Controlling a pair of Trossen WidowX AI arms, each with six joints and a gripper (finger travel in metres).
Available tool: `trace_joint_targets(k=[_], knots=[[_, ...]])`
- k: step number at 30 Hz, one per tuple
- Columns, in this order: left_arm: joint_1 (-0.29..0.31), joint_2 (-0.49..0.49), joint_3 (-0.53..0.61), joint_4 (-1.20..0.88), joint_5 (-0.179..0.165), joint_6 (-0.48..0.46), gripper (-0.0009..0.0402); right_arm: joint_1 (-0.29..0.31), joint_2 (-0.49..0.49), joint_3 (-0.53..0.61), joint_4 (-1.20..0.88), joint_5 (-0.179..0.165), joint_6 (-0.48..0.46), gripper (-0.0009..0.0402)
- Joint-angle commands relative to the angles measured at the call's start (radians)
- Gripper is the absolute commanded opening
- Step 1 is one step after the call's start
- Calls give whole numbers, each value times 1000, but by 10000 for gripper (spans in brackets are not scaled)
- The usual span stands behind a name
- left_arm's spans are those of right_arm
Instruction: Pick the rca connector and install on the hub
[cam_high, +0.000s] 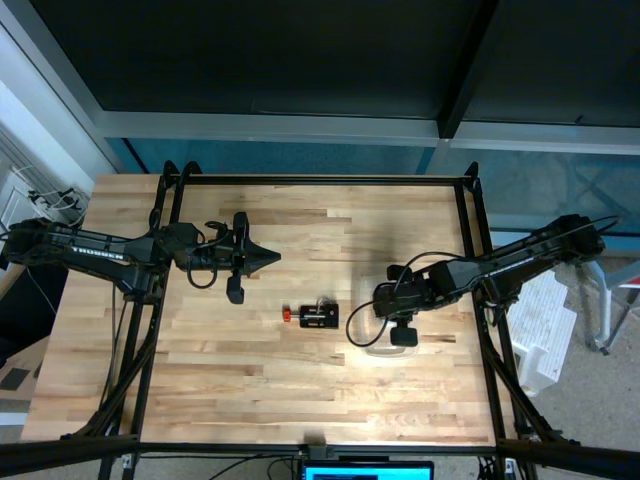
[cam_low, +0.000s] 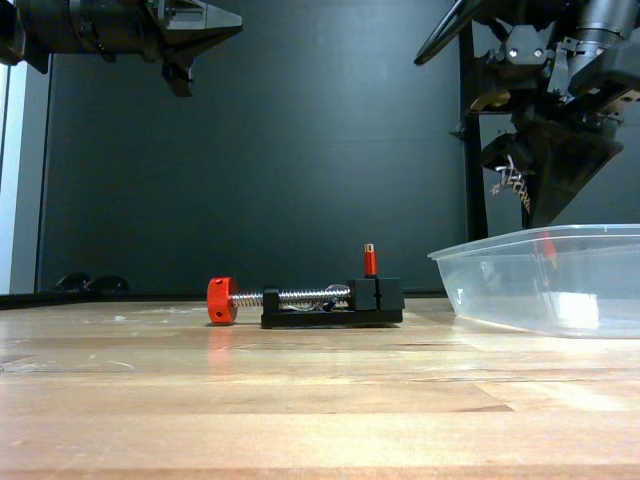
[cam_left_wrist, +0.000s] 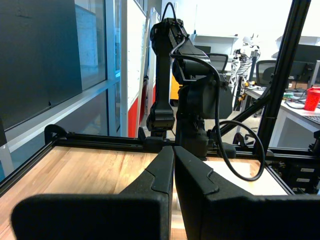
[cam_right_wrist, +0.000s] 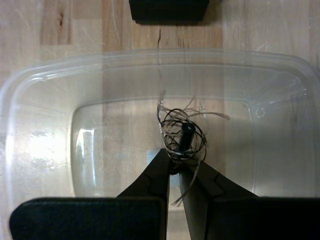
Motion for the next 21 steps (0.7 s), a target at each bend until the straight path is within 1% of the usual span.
trace_joint_targets(k=[1, 2, 3, 11, 18, 21], knots=[[0, 0, 0, 0, 0, 0, 0, 4, -38, -27, 27, 12, 0, 0], [0, 0, 0, 0, 0, 0, 0, 6, -50, -39, 38, 24, 0, 0], [0, 0, 0, 0, 0, 0, 0, 8, -62, -49, 49, 27, 0, 0], [0, 0, 0, 0, 0, 0, 0, 18, -116, -112, 130, 27, 3, 0], [0, 0, 0, 0, 0, 0, 0, 24, -122, -138, 159, 31, 3, 0], [0, 0, 0, 0, 0, 0, 0, 26, -122, -138, 164, 37, 2, 0]])
